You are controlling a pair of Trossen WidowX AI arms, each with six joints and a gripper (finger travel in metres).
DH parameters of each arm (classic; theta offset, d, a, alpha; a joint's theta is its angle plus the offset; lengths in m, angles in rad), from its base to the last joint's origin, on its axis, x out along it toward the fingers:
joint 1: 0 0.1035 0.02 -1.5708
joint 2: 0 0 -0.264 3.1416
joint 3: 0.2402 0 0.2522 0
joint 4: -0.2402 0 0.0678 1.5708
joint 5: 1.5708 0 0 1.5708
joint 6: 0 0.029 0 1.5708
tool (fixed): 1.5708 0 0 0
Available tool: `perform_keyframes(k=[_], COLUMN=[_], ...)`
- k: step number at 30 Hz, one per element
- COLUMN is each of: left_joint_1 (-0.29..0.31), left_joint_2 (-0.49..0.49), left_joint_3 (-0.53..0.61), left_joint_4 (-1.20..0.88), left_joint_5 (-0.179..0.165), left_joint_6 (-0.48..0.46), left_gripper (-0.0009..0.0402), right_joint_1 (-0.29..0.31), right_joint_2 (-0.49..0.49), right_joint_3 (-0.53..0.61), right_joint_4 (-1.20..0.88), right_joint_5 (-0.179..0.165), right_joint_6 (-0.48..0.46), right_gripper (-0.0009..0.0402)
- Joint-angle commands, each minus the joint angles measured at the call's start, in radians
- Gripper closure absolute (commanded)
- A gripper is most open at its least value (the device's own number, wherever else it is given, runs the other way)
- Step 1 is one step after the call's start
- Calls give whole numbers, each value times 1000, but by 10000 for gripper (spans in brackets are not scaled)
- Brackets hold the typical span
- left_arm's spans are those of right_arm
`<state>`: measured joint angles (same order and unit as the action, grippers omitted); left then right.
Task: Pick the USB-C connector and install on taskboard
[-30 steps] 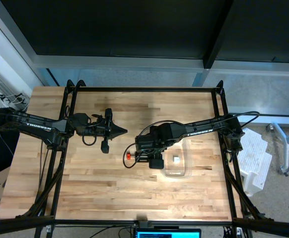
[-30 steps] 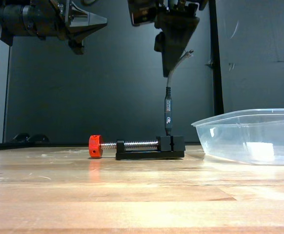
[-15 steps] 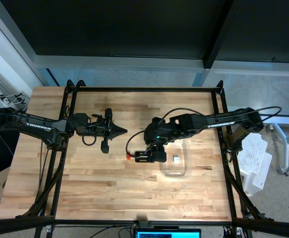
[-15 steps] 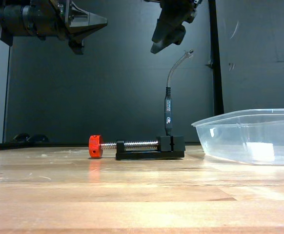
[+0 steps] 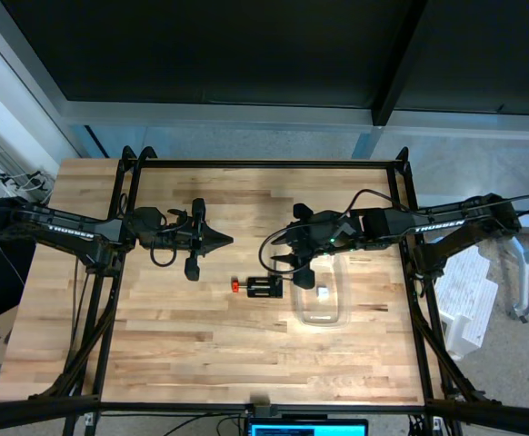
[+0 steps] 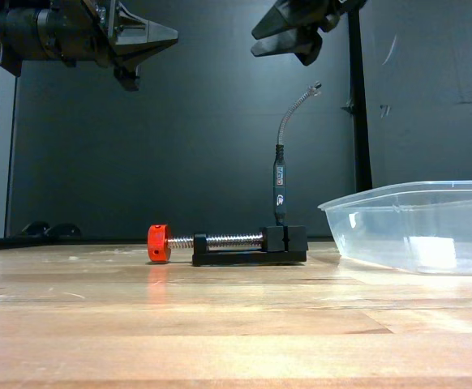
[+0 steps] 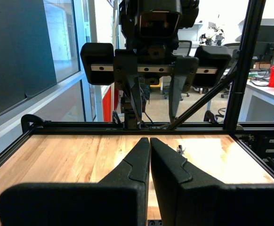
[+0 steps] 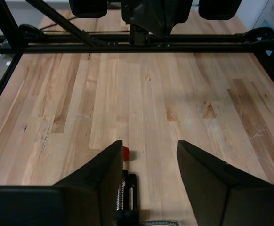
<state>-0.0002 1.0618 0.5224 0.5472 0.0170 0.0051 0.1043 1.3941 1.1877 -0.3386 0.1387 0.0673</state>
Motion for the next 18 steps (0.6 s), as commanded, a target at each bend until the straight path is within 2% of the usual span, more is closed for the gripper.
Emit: perform_keyframes(k=[1, 10, 11, 14, 16, 18], left_joint_1=[0, 0, 0, 0, 0, 0], left_joint_2=[0, 0, 0, 0, 0, 0], left_joint_3=[0, 0, 0, 0, 0, 0], left_joint_4=[0, 0, 0, 0, 0, 0], left_joint_5=[0, 0, 0, 0, 0, 0], left_joint_6=[0, 0, 0, 0, 0, 0], left_gripper=[393, 393, 393, 393, 393, 393], right_joint_1=[-8, -25, -26, -39, -47, -48], right_joint_2=[-38, -139, -151, -179, -197, -212], right_joint_3=[-58, -211, -229, -284, -313, -342], right_joint_4=[58, 254, 282, 368, 401, 437], right_joint_5=[0, -13, -19, -69, -81, -79], right_joint_6=[-10, -54, -55, -50, -54, -54], right_gripper=[269, 342, 351, 381, 397, 390])
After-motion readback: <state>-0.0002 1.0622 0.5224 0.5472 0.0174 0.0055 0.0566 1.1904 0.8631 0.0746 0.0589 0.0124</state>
